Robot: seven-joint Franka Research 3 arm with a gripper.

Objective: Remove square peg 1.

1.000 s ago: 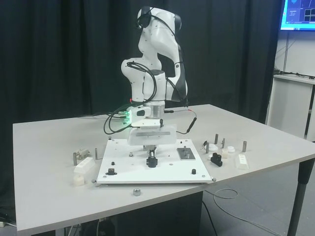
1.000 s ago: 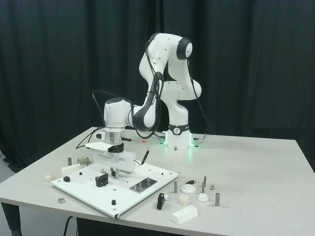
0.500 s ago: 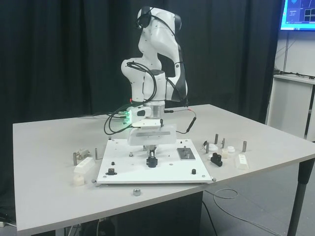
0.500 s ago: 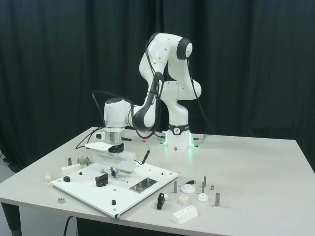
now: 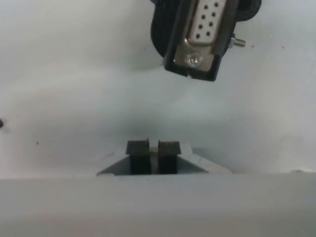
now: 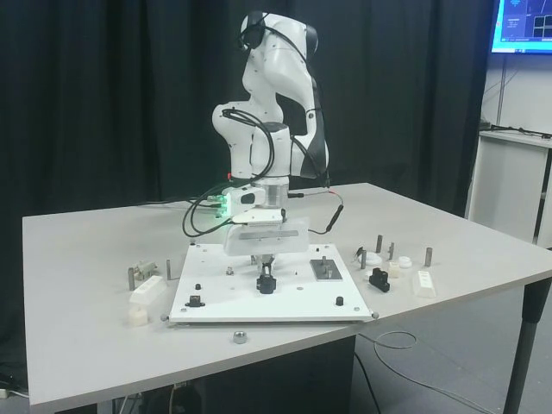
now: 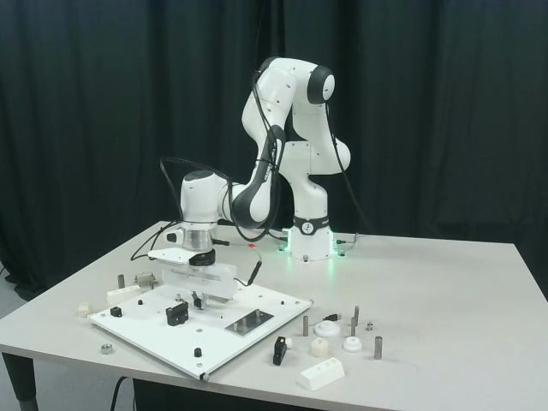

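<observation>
- Wrist view looks straight down at the gripper (image 5: 153, 157), which hangs low over a white board (image 5: 59, 74), with a multi-pin connector (image 5: 197, 34) mounted just beyond it.
- Whether the gripper is released, clenched or grasping something cannot be told from these pictures.
- First room view puts the arm (image 6: 267, 86) bent over the middle of the board, its wrist pointing straight down. The connector stands just on the near side of the gripper.
- I cannot pick out the square peg with any certainty. Nothing that reads plainly as a peg shows in the wrist view or in either room view.
- My judgement is that the peg stands upright in the board, right beneath the gripper or within its reach. The arm is parked there, and it hides that spot from both room cameras.
- If so, the peg's long axis runs vertically, in line with the wrist, and the coming move calls for a straight lift with no sideways drag.
- A dark plate (image 6: 326, 271) lies on the board to one side of the gripper, well clear of it.
- Loose metal posts (image 6: 378, 243) and a white block (image 6: 148, 291) lie on the grey table (image 6: 78, 250), off the board on opposite sides.
- The connector is the main hazard. It is near enough to be clipped if the lift tilts toward it.
</observation>
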